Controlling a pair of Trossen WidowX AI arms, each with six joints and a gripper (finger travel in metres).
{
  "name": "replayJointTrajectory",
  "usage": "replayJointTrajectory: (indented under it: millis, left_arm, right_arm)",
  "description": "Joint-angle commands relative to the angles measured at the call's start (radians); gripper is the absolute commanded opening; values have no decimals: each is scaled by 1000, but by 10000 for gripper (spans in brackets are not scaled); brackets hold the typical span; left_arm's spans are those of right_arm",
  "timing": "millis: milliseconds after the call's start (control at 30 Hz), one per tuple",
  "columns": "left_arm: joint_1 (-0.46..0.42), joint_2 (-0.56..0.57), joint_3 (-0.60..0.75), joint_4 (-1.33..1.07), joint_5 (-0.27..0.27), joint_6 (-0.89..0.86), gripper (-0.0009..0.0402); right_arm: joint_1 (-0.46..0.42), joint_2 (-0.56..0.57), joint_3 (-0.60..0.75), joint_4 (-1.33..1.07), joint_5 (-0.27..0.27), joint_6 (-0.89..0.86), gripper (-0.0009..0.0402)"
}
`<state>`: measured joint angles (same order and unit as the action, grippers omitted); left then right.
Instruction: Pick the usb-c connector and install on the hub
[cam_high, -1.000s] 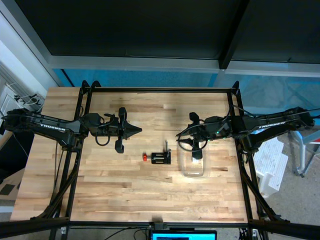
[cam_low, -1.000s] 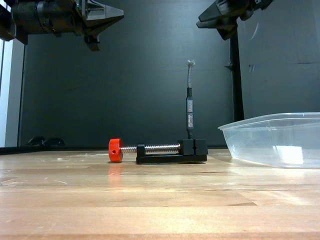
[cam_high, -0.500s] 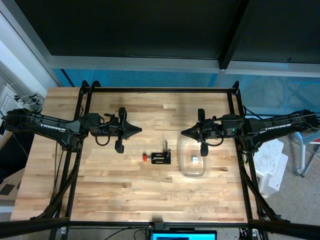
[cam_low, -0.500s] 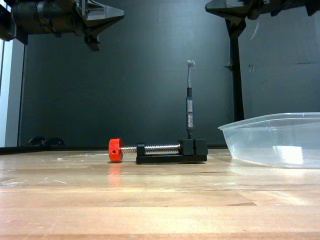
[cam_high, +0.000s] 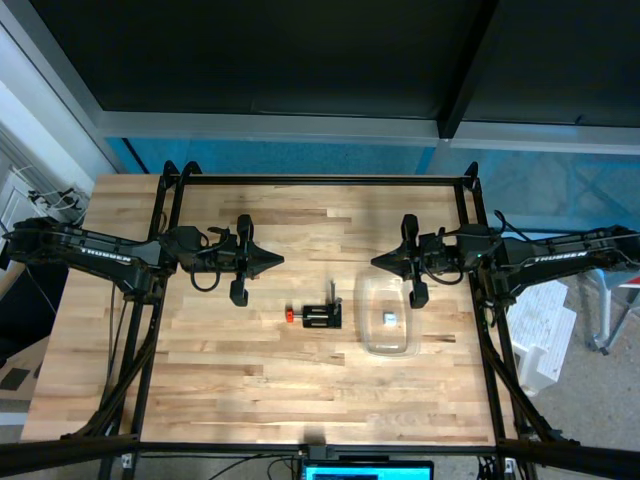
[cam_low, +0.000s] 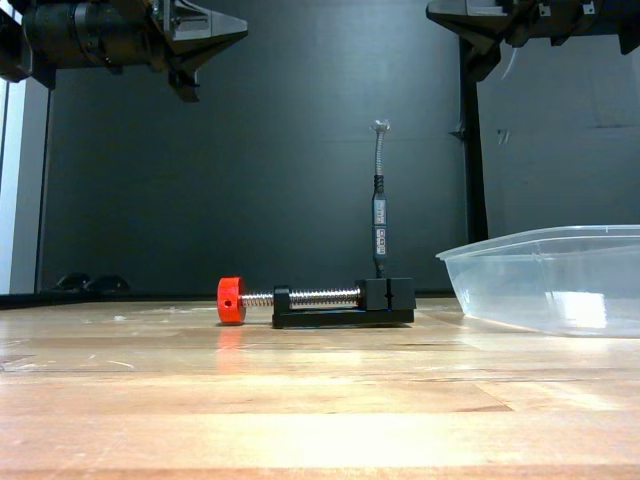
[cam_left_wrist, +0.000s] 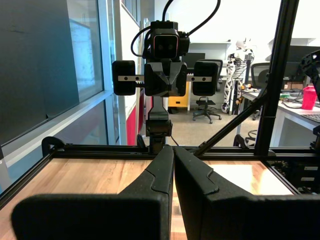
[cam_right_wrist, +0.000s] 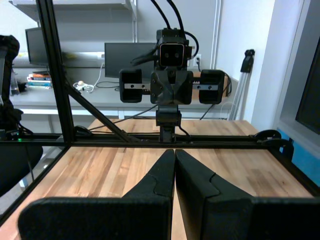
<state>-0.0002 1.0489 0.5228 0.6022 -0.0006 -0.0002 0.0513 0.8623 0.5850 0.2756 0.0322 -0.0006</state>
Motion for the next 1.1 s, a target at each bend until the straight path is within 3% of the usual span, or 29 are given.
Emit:
replayJointTrajectory:
  millis: [33, 1100]
  left_arm:
    - [0, 0, 0, 0, 0, 0, 0]
    - [0, 0, 0, 0, 0, 0, 0]
  right_arm:
    - [-3, -5, 0, 5, 6, -5, 0]
    - [-3, -4, -58, 81, 24, 72, 0]
